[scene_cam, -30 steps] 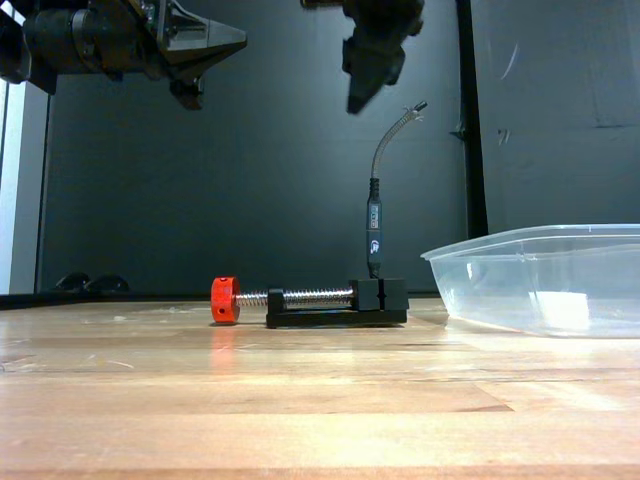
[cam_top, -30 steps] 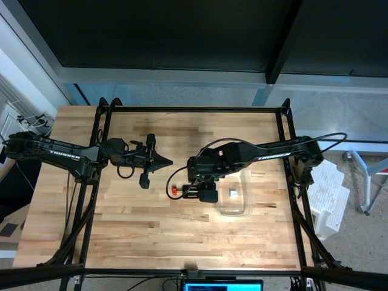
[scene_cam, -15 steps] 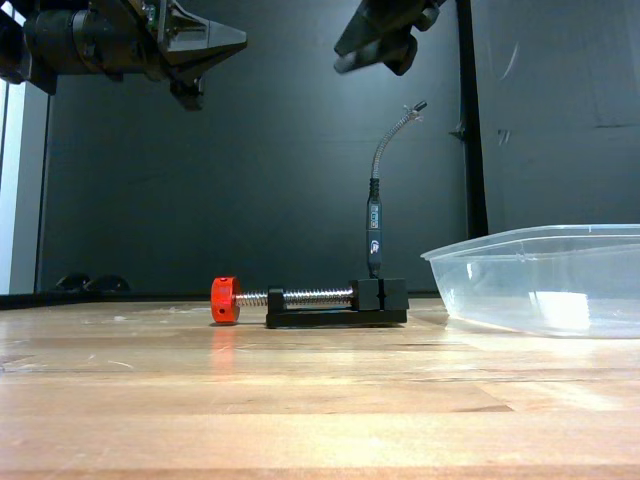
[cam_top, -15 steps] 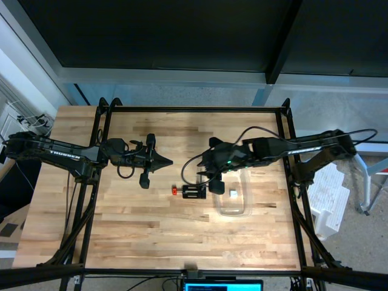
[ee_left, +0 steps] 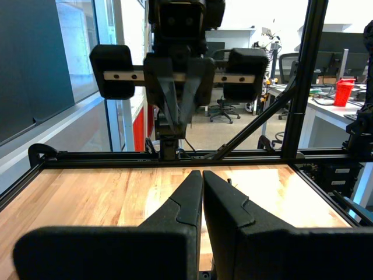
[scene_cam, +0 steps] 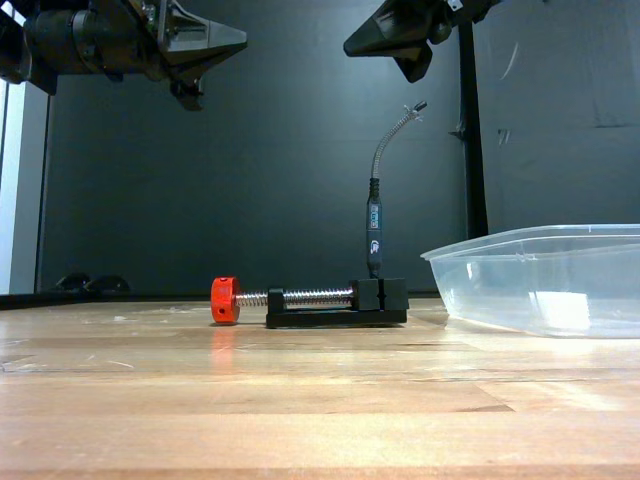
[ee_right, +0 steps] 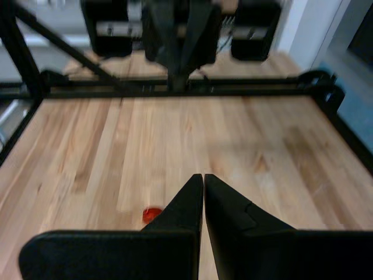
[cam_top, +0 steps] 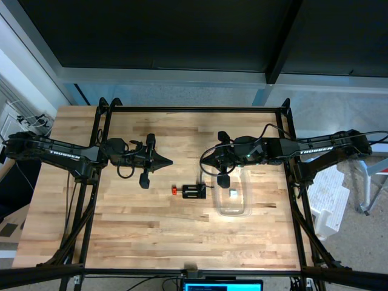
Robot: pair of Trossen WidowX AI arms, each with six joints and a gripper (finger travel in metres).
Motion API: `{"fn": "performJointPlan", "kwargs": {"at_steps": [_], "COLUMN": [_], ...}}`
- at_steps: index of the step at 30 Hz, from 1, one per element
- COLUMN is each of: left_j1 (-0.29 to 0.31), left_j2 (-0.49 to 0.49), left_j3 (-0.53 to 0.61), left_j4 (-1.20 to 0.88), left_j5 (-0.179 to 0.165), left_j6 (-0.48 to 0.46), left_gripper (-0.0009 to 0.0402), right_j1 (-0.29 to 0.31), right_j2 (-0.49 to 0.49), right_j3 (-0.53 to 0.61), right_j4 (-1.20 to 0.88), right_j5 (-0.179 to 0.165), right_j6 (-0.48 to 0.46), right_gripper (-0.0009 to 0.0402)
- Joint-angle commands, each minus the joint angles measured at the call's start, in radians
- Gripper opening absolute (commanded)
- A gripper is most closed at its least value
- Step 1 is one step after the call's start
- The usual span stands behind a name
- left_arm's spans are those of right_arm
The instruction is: Pick the USB-C connector and install on taskboard
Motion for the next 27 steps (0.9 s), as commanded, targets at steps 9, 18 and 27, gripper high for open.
{"fn": "performJointPlan", "kwargs": {"at_steps": [9,18,27], "left_j1": [0.000,0.000,0.000], "left_j2": [0.000,0.000,0.000], "left_j3": [0.000,0.000,0.000], "left_j4": [0.000,0.000,0.000], "left_j5": [0.000,0.000,0.000], "left_j6": [0.000,0.000,0.000], "left_gripper": [0.0000,0.0000,0.0000], "right_j1": [-0.017,-0.026,-0.056], "right_j2": [-0.105,-0.190,-0.214], "right_j3": [-0.196,-0.365,-0.442], "right_j4": [0.269,0.529,0.624], "right_j5": [-0.058,-0.093,-0.162], "right_j6": [-0.026,-0.030,-0.006], "right_gripper": [0.0000,0.0000,0.0000]}}
